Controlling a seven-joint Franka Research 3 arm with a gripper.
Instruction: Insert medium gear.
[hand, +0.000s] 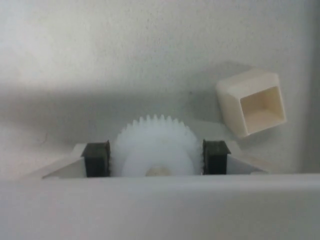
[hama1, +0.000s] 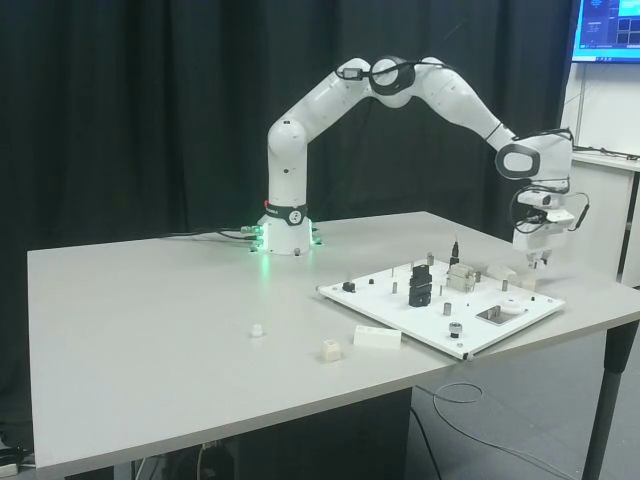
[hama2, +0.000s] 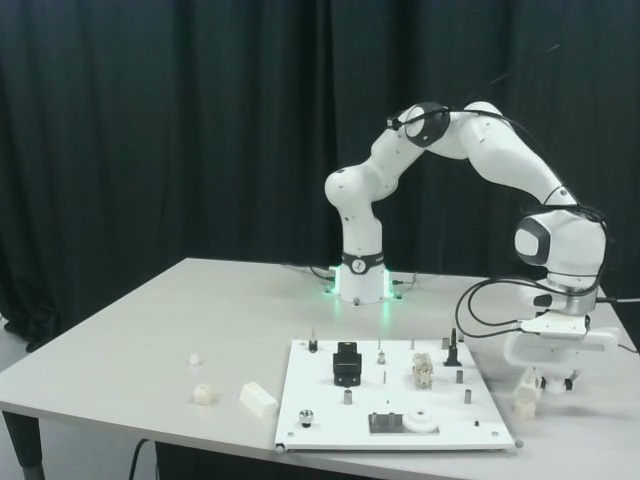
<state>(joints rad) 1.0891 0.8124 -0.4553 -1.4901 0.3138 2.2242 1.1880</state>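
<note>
**Gear held in the claw beside the board**

The white gear sits between the two black fingertips of the claw, one pad pressed against its toothed rim on each side, so the claw is closed around it. Its teeth show along the upper arc, and its middle hub is partly cut off by the wrist body in the foreground. Beneath it lies bare grey table, and a small hollow square block lies on the table just beside the gear, tilted onto one side with its open face showing.

In the first room view the claw hangs low over the table at the far right end of the white board, close to its edge. In the second room view the claw is to the right of the board, off its surface, with the square block just beside it on the table; the gear itself is too small to make out there.

The board carries several upright pegs, a black block and another white gear near its front edge. Left of the board, three small white parts lie apart on the table, among them an oblong block. The arm's base stands at the far side of the table, lit green at the foot.
</note>
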